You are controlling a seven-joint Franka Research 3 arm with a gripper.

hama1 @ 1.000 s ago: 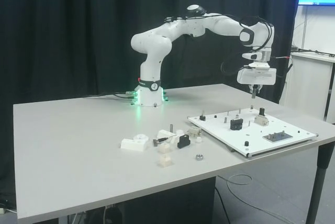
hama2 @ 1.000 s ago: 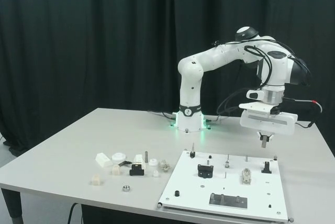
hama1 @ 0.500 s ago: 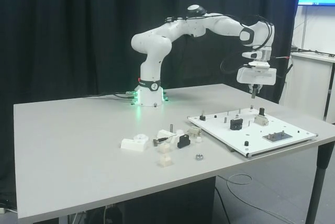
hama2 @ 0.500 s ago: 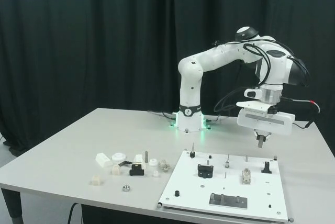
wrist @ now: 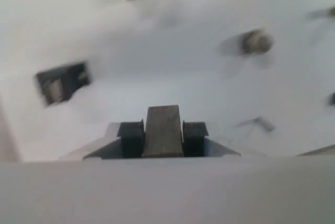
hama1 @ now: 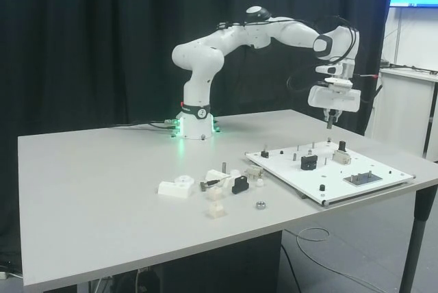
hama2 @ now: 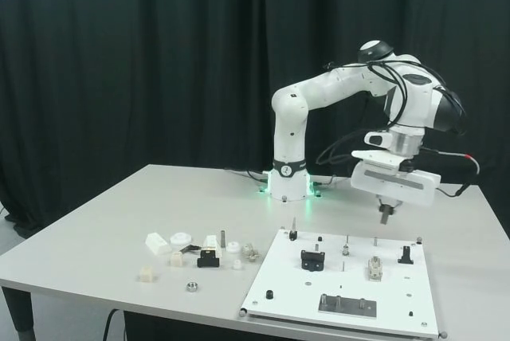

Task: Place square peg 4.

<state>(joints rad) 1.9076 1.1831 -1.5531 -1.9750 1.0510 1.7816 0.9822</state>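
One peg is what I am carrying: the gripper (wrist: 163,132) is pinching square peg 4 (wrist: 163,130) between its two black fingers (wrist: 132,137), the peg's end sticking out past the tips. I am holding it in the air above the far part of the white board (hama2: 271,277), well clear of the surface, so I judge the pickup as done and the placing as not yet begun. What is left is finding the right hole, lining the square section up and lowering it in; I cannot tell from here which opening is meant for it.

The wrist view is showing me the grip itself, plus blurred fixtures on the board below: a black block (wrist: 62,81) and a round stud (wrist: 256,41). The room views are giving me what it cannot: the arm's height over the board, and the loose parts (hama1: 219,187) lying on the grey table (hama1: 89,170) left of the board, well apart from the gripper.
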